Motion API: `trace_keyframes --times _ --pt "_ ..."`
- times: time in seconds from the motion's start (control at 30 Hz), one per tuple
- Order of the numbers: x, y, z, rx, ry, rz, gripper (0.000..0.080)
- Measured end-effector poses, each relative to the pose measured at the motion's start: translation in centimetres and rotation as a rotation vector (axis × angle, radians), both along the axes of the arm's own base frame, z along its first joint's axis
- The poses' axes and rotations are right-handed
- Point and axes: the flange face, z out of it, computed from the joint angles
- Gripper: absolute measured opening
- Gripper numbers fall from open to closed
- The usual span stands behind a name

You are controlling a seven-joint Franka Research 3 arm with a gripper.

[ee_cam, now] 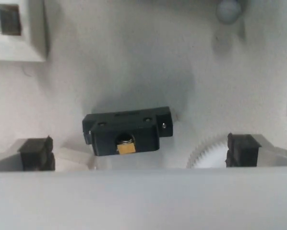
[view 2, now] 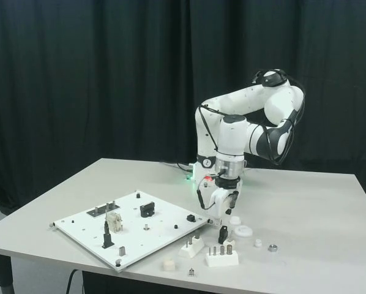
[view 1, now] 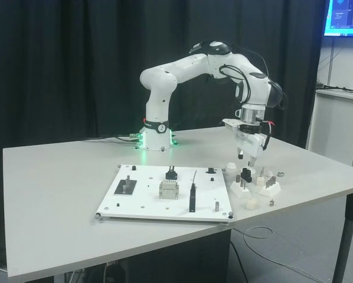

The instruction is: Pick D-SUB.

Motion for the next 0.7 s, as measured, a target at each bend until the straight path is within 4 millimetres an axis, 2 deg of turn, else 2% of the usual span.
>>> trace_keyframes --times 0.3,0.7 --pt "0.1 -0.1 1.3 -0.029 -0.009 0.011 0.08" --pt "-0.1 0.1 1.8 -0.054 0.003 0.074 0.08"
